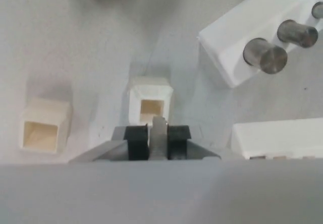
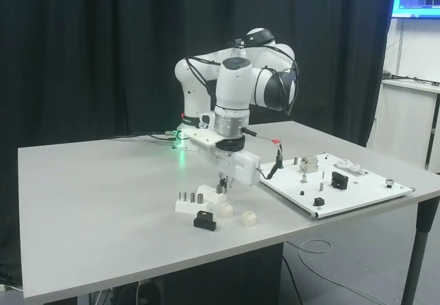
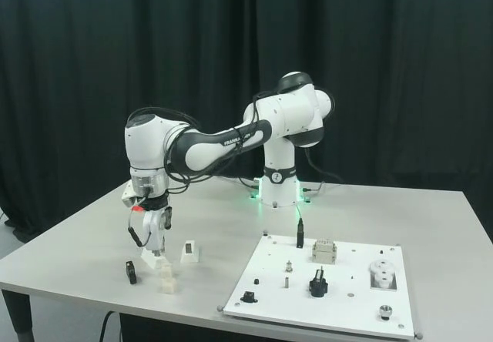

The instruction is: Insert Ethernet.

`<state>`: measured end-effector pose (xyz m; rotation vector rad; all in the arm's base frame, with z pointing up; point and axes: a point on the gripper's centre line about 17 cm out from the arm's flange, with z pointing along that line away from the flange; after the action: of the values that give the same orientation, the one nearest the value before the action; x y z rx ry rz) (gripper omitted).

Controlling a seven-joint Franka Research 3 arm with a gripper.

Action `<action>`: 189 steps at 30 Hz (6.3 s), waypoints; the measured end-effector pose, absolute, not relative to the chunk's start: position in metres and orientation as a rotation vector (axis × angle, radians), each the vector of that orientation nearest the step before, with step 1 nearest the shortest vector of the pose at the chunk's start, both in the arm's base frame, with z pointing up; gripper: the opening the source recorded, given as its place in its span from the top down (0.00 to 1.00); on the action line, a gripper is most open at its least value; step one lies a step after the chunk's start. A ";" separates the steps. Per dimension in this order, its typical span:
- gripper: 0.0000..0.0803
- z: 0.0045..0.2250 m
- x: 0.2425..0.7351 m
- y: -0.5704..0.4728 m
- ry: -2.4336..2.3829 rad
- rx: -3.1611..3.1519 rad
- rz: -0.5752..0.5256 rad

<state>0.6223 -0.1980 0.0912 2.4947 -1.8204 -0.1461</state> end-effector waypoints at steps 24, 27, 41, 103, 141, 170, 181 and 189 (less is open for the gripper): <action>0.91 0.095 0.628 -0.193 -1.820 2.529 -0.137; 0.91 0.095 0.628 -0.193 -1.815 2.532 -0.135; 0.91 0.096 0.630 -0.194 -1.737 2.587 -0.123; 0.91 0.146 0.724 0.033 0.502 3.003 0.071; 0.91 0.120 0.713 0.026 1.580 2.531 -0.107; 0.91 0.099 0.707 0.046 1.955 2.308 -0.147; 0.91 0.097 0.707 0.048 2.146 2.151 -0.155; 0.91 0.099 0.707 0.048 2.154 2.155 -0.144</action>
<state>0.7070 0.0476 0.0985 2.1550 2.1541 -0.1443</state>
